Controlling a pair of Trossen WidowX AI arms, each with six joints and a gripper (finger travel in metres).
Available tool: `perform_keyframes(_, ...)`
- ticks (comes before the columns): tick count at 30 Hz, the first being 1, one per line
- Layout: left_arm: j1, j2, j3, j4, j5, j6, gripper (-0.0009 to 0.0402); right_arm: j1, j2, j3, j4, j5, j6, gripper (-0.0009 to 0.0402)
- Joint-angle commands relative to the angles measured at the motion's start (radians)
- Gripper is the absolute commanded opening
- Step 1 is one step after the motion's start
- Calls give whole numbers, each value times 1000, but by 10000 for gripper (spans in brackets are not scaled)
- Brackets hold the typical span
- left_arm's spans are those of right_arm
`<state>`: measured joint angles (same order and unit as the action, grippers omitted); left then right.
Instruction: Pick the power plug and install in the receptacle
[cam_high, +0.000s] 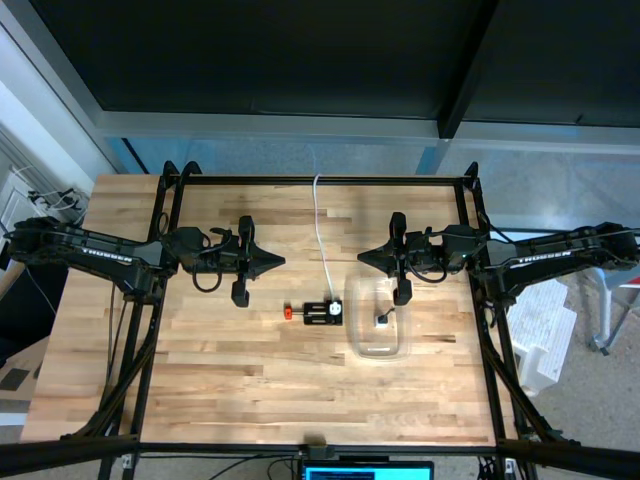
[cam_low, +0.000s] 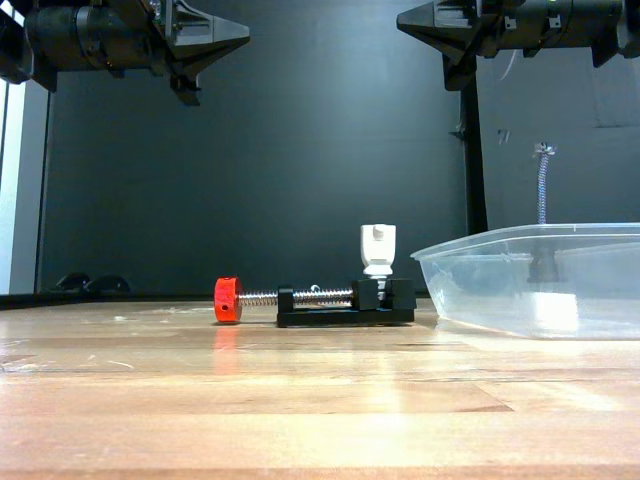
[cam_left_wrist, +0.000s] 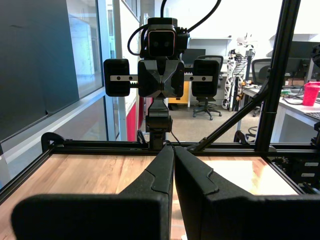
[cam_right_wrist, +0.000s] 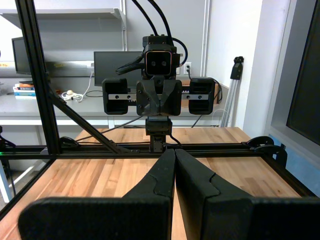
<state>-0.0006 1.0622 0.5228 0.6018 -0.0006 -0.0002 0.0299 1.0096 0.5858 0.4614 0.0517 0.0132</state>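
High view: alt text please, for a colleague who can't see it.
The left gripper and right gripper hang shut above the wooden table, tips facing each other. Nearer the camera, the white receptacle sits in a black clamp, and the power plug lies in the clear tray to its right.

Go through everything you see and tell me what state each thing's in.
left gripper: shut, empty, raised above the table.
right gripper: shut, empty, raised above the table.
power plug: in the clear tray, ungrasped.
receptacle: upright in the black clamp, nothing plugged in.
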Motion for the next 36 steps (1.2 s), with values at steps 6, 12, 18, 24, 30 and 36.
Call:
perform_keyframes(6, 1, 0, 0, 0, 0, 0, 0, 0, 0, 0, 0, 0, 0, 0)
perform_keyframes(12, 0, 0, 0, 0, 0, 0, 0, 1, 0, 0, 0, 0, 0, 0)
perform_keyframes(18, 0, 0, 0, 0, 0, 0, 0, 1, 0, 0, 0, 0, 0, 0)
perform_keyframes(24, 1, 0, 0, 0, 0, 0, 0, 1, 0, 0, 1, 0, 1, 0)
perform_keyframes(30, 0, 0, 0, 0, 0, 0, 0, 3, -13, 21, -68, -19, 53, 0)
perform_keyframes(36, 0, 0, 0, 0, 0, 0, 0, 7, -71, 109, -392, -18, 58, 0)
